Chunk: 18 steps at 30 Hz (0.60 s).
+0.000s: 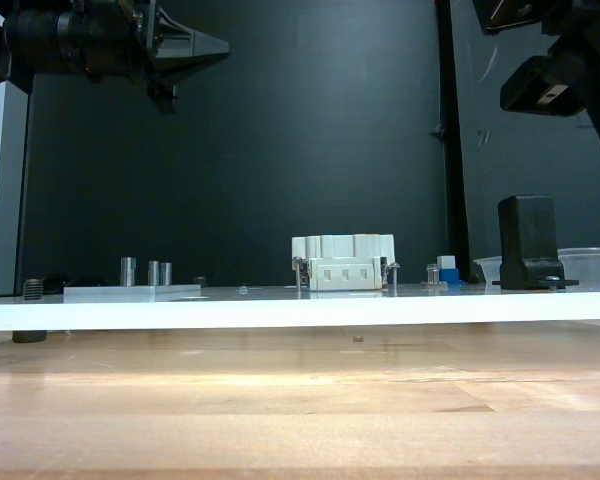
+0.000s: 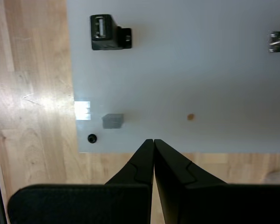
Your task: Pick the 16mm bar from the taskboard and place it in the container
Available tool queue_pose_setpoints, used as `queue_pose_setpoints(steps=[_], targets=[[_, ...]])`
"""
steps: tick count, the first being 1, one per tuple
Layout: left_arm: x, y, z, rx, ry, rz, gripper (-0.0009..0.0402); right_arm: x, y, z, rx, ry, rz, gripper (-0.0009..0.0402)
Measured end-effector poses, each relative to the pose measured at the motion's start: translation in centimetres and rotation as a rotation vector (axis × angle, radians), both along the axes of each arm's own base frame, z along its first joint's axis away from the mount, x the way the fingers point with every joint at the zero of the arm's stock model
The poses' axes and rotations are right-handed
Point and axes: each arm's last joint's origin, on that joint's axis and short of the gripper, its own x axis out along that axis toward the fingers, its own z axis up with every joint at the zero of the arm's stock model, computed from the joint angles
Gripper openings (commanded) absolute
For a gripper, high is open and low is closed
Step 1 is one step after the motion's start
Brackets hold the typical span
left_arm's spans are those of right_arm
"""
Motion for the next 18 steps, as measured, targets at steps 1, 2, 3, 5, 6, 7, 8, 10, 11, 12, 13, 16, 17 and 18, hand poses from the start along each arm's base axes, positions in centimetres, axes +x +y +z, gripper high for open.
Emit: queue_pose_setpoints(steps=[1, 2, 3, 5, 6, 7, 8, 10, 11, 12, 13, 16, 17, 18], targets=[[0.0, 0.0, 0.0, 0.0, 0.0, 0.0, 0.0, 0.1, 0.3, -0.1, -0.002, 0.003, 0.006, 0.0], [0.0, 0.0, 0.0, 0.0, 0.0, 0.0, 0.0, 0.2, 0.6, -0.1, -0.003, 0.005, 0.013, 0.0], [0.0, 0.0, 0.0, 0.0, 0.0, 0.0, 0.0, 0.3, 0.9, -0.2, -0.003, 0.005, 0.019, 0.0], [0.0, 0.0, 0.0, 0.0, 0.0, 0.0, 0.0, 0.5, 1.4, -0.2, -0.004, 0.005, 0.025, 0.0], [0.0, 0.0, 0.0, 0.0, 0.0, 0.0, 0.0, 0.6, 1.5, -0.2, -0.002, 0.005, 0.024, 0.0], [0.0, 0.0, 0.0, 0.0, 0.0, 0.0, 0.0, 0.7, 1.7, -0.2, -0.002, 0.004, 0.024, 0.0002], [0.0, 0.0, 0.0, 0.0, 0.0, 0.0, 0.0, 0.8, 1.9, -0.2, 0.0, 0.003, 0.023, 0.0006], [0.0, 0.0, 0.0, 0.0, 0.0, 0.0, 0.0, 0.9, 2.1, -0.2, 0.001, 0.007, 0.021, 0.0022], [0.0, 0.0, 0.0, 0.0, 0.0, 0.0, 0.0, 0.9, 2.3, -0.3, 0.002, 0.008, 0.024, 0.0033], [0.0, 0.0, 0.0, 0.0, 0.0, 0.0, 0.0, 0.9, 2.5, -0.4, 0.0, 0.01, 0.027, 0.0046], [0.0, 0.0, 0.0, 0.0, 0.0, 0.0, 0.0, 0.9, 2.6, -0.6, -0.004, 0.015, 0.031, 0.0061], [0.0, 0.0, 0.0, 0.0, 0.0, 0.0, 0.0, 0.8, 3.1, -1.0, -0.007, 0.027, 0.029, 0.0108], [0.0, 0.0, 0.0, 0.0, 0.0, 0.0, 0.0, 0.8, 3.2, -1.1, -0.006, 0.031, 0.024, 0.0124], [0.0, 0.0, 0.0, 0.0, 0.0, 0.0, 0.0, 0.8, 3.3, -1.2, -0.007, 0.032, 0.022, 0.014]])
